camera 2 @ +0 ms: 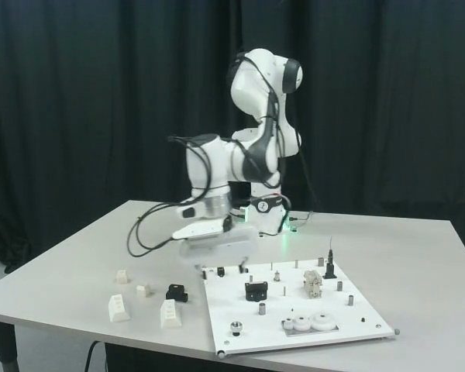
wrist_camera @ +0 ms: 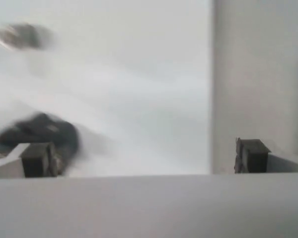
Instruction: Remove round peg 4.
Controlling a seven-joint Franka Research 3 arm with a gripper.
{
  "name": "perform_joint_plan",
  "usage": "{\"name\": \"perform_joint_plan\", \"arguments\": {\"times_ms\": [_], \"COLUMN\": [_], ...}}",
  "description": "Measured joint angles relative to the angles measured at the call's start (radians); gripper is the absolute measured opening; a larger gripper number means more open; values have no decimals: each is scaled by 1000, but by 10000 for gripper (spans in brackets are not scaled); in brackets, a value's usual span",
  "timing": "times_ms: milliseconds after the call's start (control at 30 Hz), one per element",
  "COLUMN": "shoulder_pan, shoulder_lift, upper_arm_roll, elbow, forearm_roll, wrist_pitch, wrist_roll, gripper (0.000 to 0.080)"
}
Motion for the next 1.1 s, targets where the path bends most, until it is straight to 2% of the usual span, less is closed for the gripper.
{"name": "perform_joint_plan", "arguments": {"times_ms": [233, 500, 1100], "shoulder_pan": [68, 118, 136], "shoulder_lift": [16, 57, 165], "upper_arm_roll": [7, 8, 22], "elbow": [0, 10, 88], "forearm_roll": [0, 0, 0], "wrist_pitch": [35, 79, 85], "wrist_roll": [89, 146, 195], "gripper": [800, 800, 800]}}
